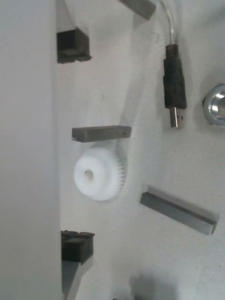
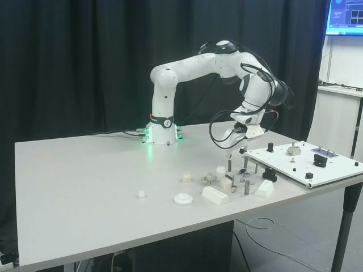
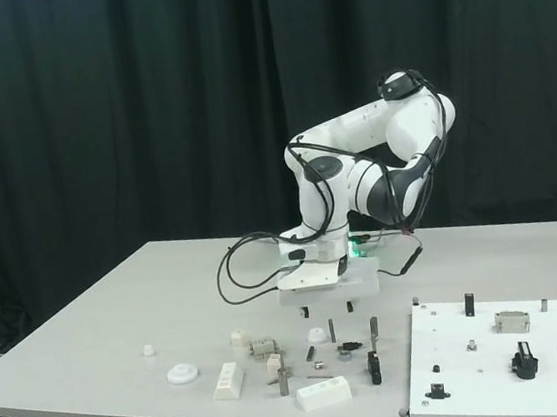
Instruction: Remove round peg 3.
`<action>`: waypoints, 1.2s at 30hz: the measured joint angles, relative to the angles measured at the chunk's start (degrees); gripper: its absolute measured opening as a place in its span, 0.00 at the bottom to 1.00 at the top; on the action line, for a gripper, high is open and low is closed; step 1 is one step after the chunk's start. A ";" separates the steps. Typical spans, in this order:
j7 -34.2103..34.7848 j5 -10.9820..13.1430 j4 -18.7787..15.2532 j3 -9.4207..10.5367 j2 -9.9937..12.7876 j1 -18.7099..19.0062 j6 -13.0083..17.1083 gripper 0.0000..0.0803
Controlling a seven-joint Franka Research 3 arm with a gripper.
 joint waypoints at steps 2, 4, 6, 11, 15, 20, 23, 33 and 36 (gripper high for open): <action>0.83 0.10 0.35 -0.15 -0.11 0.02 -0.66 1.00; 1.94 0.33 0.89 -0.28 -0.30 0.05 -1.50 1.00; 3.20 0.74 1.61 -0.38 -0.59 0.09 -2.42 1.00; 7.30 1.86 3.80 -0.53 -1.28 0.34 -4.83 1.00; 11.30 3.44 5.86 -0.55 -1.74 0.86 -7.35 1.00; 17.27 7.00 8.71 -0.56 -2.21 2.17 -11.26 1.00; 21.77 8.94 10.74 -0.56 -2.34 3.36 -13.19 1.00; 35.76 12.05 17.72 -0.19 -2.33 8.13 -15.31 1.00; 39.35 12.38 19.61 0.16 -2.33 9.48 -15.31 1.00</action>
